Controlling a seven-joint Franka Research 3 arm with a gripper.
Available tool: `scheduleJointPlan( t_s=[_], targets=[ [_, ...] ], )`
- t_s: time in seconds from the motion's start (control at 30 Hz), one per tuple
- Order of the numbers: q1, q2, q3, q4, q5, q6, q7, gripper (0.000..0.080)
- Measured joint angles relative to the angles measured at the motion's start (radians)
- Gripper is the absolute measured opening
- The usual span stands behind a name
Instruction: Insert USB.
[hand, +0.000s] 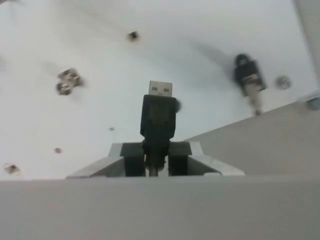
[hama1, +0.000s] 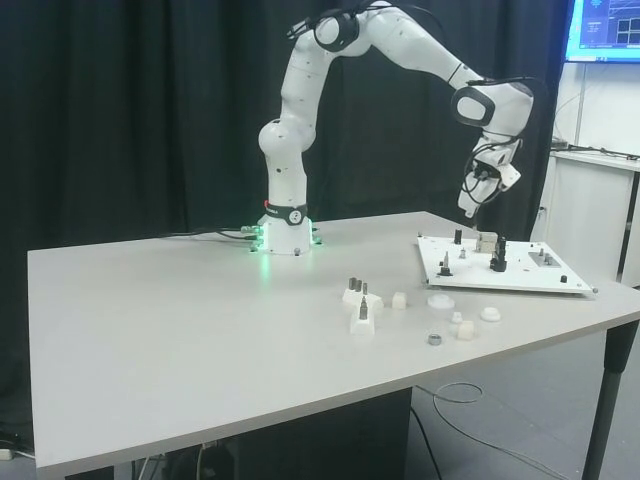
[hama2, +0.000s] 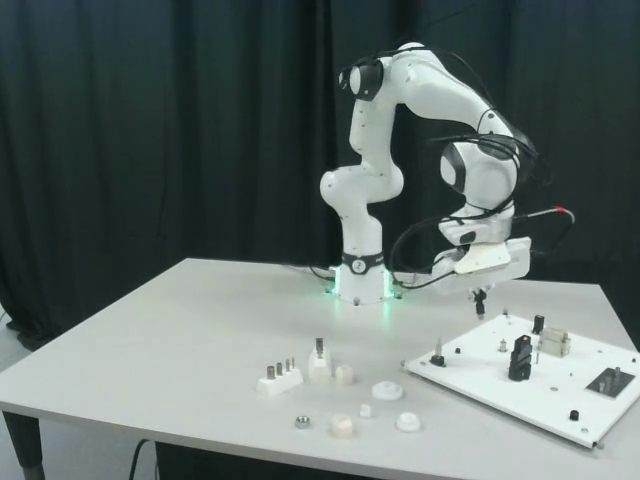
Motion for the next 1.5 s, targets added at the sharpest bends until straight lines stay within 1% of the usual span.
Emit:
scheduleJointPlan(
  t_s=[0.27,0.47,0.9,1.2,1.33,1.5],
  targets=[
    [0.002,-0.028,0.075,-0.044,-0.008,0.021,0.103,0.0094],
    [0.004,-0.040,0.125,-0.070,-0.008,0.030,0.204,0.0094],
    [0.010,-0.049,0.211,-0.109,-0.001,0.040,0.426,0.0094],
    [0.010,-0.050,0.258,-0.133,0.039,0.058,0.569,0.0094],
    [0.010,-0.050,0.271,-0.140,0.063,0.061,0.619,0.0094],
    [0.010,-0.051,0.282,-0.149,0.087,0.064,0.654,0.0094]
  ],
)
